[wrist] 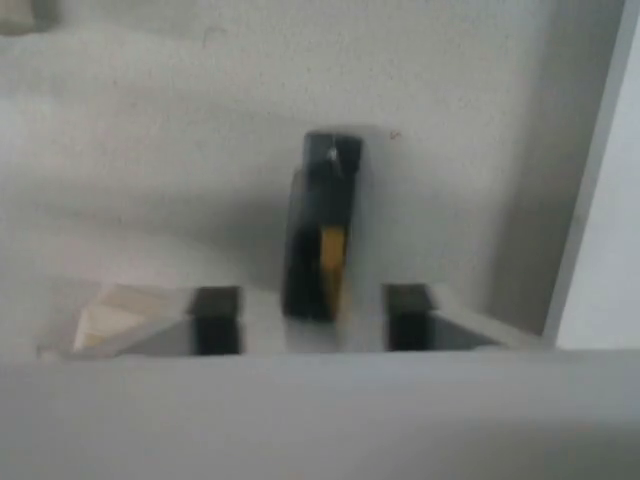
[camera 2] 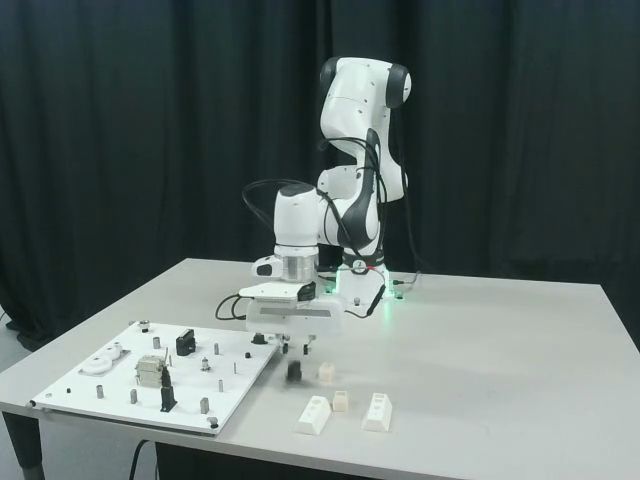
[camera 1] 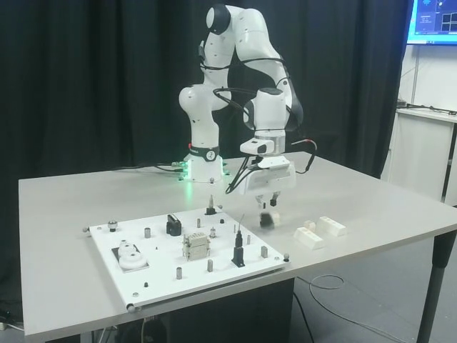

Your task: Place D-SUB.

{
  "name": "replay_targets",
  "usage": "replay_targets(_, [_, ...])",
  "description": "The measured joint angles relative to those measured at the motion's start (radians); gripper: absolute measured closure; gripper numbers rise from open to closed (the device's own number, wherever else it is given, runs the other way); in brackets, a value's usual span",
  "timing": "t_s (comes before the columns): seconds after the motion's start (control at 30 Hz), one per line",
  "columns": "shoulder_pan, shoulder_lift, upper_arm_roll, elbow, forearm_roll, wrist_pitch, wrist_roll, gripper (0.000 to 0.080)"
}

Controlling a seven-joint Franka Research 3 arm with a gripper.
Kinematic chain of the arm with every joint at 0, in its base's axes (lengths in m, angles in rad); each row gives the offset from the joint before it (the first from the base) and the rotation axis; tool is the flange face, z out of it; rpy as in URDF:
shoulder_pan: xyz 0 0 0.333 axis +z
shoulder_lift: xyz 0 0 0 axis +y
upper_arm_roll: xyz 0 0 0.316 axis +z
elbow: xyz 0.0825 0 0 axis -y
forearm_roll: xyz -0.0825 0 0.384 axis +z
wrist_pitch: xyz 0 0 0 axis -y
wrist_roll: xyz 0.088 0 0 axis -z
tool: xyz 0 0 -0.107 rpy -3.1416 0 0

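My gripper (wrist: 312,318) hangs with jaws open just above the small black block-shaped D-SUB connector (wrist: 322,225), which stands on the grey table (camera 1: 371,207) beside the white assembly board (camera 2: 60,392), centred in the gap, long axis running between my fingers.

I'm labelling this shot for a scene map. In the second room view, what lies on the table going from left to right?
White board of parts → small black part standing on the table under the gripper → white blocks near the front edge → bare grey table.
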Motion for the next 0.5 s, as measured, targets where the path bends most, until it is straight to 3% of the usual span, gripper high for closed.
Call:
replay_targets(0.03, [0.0, 0.0, 0.0, 0.0, -0.004, 0.0, 0.0, 0.0649])
replay_targets(0.07, [0.0, 0.0, 0.0, 0.0, -0.005, 0.0, 0.0, 0.0478])
replay_targets(0.27, [0.0, -0.002, 0.0, 0.0, -0.013, 0.001, 0.001, 0.0478])
replay_targets(0.3, [0.0, -0.002, 0.0, 0.0, -0.014, 0.001, 0.001, 0.0177])
replay_targets(0.33, [0.001, -0.003, 0.0, 0.0, -0.015, 0.001, 0.001, 0.0177])
replay_targets(0.37, [0.001, -0.003, 0.0, 0.0, -0.016, 0.001, 0.001, 0.0046])
replay_targets(0.5, [0.002, -0.005, 0.0, 0.0, -0.019, 0.001, 0.002, 0.0046])
